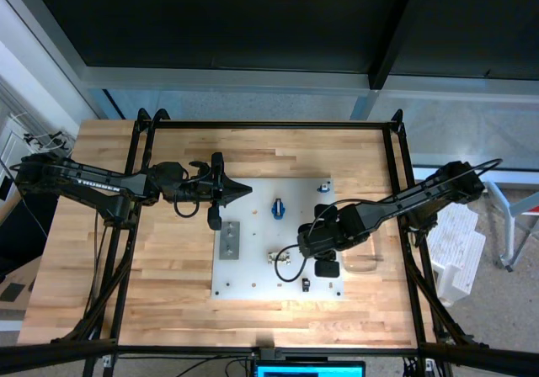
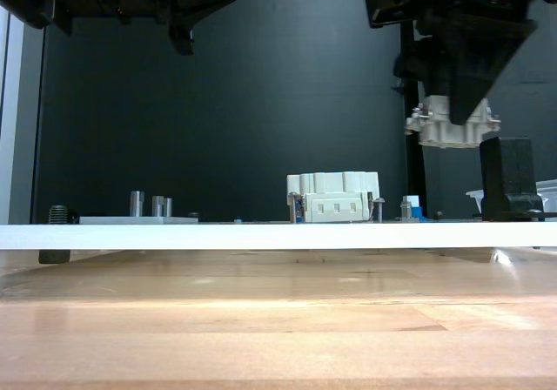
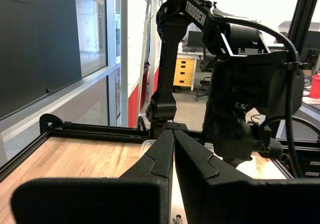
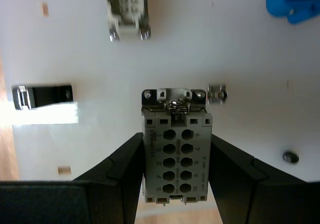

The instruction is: Pick the HAN10E connector and install on the hub

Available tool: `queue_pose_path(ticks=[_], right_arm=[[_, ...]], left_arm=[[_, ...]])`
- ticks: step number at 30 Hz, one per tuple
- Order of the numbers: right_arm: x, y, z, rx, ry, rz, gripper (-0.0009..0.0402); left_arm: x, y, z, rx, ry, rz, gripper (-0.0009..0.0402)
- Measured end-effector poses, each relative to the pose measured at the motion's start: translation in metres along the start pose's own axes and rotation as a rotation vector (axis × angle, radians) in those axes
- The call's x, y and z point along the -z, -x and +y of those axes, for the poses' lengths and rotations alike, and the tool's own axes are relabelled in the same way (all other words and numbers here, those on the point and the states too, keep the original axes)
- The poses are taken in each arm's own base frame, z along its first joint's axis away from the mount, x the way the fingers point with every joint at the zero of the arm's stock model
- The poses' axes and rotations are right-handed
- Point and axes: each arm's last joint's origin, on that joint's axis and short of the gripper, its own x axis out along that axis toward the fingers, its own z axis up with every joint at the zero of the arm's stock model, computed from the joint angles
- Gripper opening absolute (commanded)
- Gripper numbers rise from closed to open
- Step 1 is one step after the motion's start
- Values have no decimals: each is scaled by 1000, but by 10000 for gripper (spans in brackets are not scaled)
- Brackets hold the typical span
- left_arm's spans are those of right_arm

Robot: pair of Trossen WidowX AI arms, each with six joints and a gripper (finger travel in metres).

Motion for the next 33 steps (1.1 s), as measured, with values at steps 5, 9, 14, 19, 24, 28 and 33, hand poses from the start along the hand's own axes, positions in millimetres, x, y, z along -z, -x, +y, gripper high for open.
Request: queue_pose_path(ticks=[5,9,14,19,24,28,33], right_arm=[[-14,-2,4,-3,6,-11,52],[-24,-7,6,-1,5,-11,52],[-35,-10,9,-3,11,-19,53],[-45,-14,11,-2,17,-22,81],[-52,-18,12,-2,19,-26,143],[-57,-21,14,-2,27,-28,217],[-69,-27,15,-2,22,-36,305]], left_arm=[[0,0,0,0,0,0,1],[0,0,0,0,0,0,1],[0,0,0,0,0,0,1],[0,0,0,0,0,0,1],[0,0,0,0,0,0,1],[0,0,0,0,0,0,1],[0,0,0,0,0,0,1]])
